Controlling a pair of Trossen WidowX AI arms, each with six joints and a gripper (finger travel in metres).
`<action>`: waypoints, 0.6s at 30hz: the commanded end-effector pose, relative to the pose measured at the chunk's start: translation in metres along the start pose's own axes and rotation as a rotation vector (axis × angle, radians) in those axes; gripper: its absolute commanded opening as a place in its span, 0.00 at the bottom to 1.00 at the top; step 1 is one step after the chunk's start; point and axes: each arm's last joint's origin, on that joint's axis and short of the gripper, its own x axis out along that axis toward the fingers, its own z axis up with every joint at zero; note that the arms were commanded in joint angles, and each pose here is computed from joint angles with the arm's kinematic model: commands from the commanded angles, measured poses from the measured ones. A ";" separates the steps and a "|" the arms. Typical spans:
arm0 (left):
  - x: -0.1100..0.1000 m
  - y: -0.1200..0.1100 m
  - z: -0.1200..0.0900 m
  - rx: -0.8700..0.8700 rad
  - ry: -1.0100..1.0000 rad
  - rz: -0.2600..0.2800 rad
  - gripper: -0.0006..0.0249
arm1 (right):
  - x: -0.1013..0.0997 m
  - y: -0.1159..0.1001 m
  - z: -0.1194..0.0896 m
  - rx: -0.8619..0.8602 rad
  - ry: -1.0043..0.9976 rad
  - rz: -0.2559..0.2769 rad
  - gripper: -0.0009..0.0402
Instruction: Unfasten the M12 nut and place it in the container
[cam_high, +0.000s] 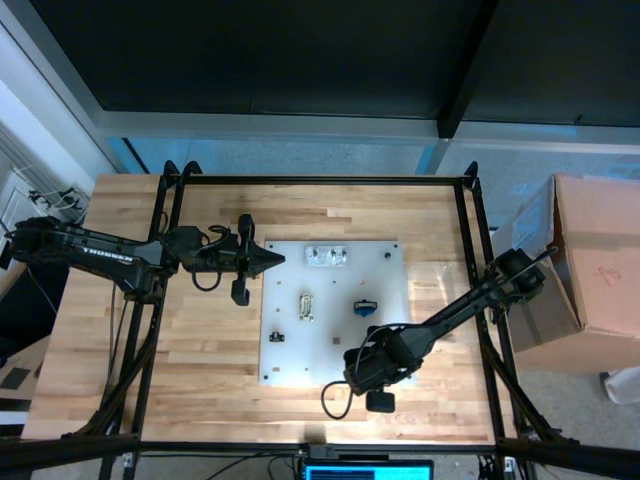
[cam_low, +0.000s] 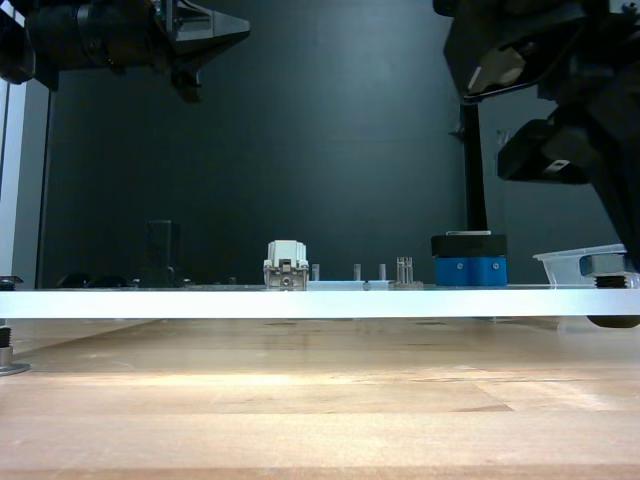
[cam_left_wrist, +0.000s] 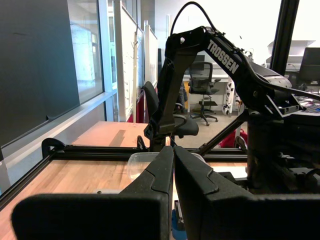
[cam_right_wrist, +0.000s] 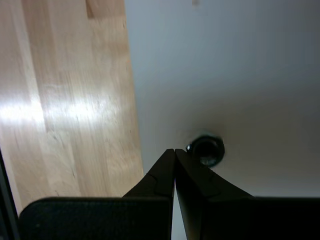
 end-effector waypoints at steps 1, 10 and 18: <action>0.000 0.000 0.000 0.000 -0.001 0.000 0.02 | 0.000 -0.001 0.000 0.003 -0.004 -0.011 0.02; 0.000 0.000 0.000 0.000 0.000 0.000 0.02 | -0.011 -0.014 -0.007 0.089 -0.083 -0.307 0.02; 0.000 0.000 0.000 0.000 0.006 0.000 0.02 | -0.024 -0.016 -0.010 0.085 -0.094 -0.316 0.02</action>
